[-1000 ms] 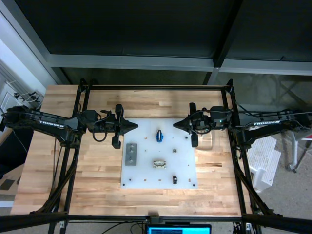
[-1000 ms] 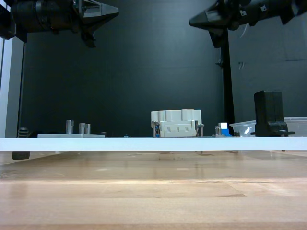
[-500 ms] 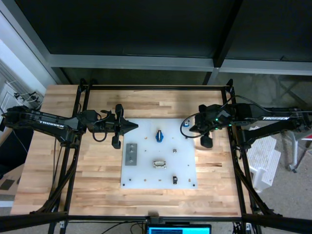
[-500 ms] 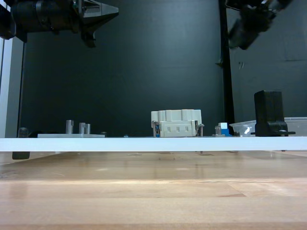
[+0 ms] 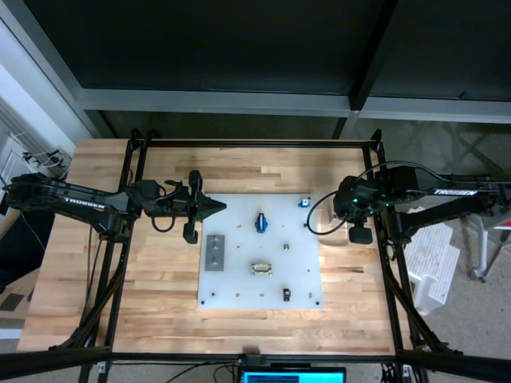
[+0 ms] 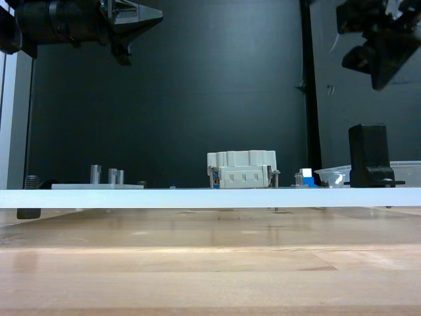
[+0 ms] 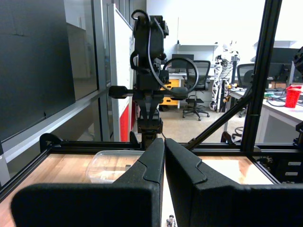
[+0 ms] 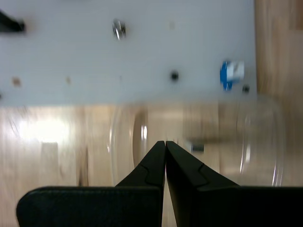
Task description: Pick the 16mm bar and install on taskboard
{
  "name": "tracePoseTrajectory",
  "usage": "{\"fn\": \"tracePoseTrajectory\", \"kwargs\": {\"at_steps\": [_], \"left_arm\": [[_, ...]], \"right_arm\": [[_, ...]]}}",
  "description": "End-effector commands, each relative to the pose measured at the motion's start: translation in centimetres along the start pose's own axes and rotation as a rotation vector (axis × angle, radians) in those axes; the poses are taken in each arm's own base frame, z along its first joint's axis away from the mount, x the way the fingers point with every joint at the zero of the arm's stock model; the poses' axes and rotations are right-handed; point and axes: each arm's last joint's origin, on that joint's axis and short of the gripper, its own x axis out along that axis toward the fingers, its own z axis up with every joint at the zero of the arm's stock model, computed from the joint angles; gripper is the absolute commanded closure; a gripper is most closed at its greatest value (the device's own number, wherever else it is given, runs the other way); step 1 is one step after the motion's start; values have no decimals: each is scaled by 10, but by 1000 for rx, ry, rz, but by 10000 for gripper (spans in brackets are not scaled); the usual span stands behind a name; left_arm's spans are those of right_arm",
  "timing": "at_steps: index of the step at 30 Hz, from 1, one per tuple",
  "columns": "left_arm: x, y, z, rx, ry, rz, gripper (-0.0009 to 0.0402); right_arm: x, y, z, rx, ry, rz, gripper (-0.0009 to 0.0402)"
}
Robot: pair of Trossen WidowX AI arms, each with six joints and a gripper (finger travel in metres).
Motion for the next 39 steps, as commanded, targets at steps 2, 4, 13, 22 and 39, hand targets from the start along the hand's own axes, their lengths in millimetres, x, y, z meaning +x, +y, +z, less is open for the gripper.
{"fn": "tracePoseTrajectory", "kwargs": {"at_steps": [2, 4, 13, 22, 39], "left_arm": [[0, 0, 0, 0, 0, 0, 393], [0, 0, 0, 0, 0, 0, 393], [0, 0, 0, 0, 0, 0, 393], [0, 0, 0, 0, -1, 0, 393], [0, 0, 0, 0, -1, 0, 393]], "right_arm": [[7, -8, -5, 5, 50, -20, 390], [12, -12, -7, 2, 64, -27, 382], [46, -21, -15, 13, 94, -43, 323], [80, -26, -24, 34, 143, -48, 272], [98, -36, -19, -28, 215, -75, 221]]}}
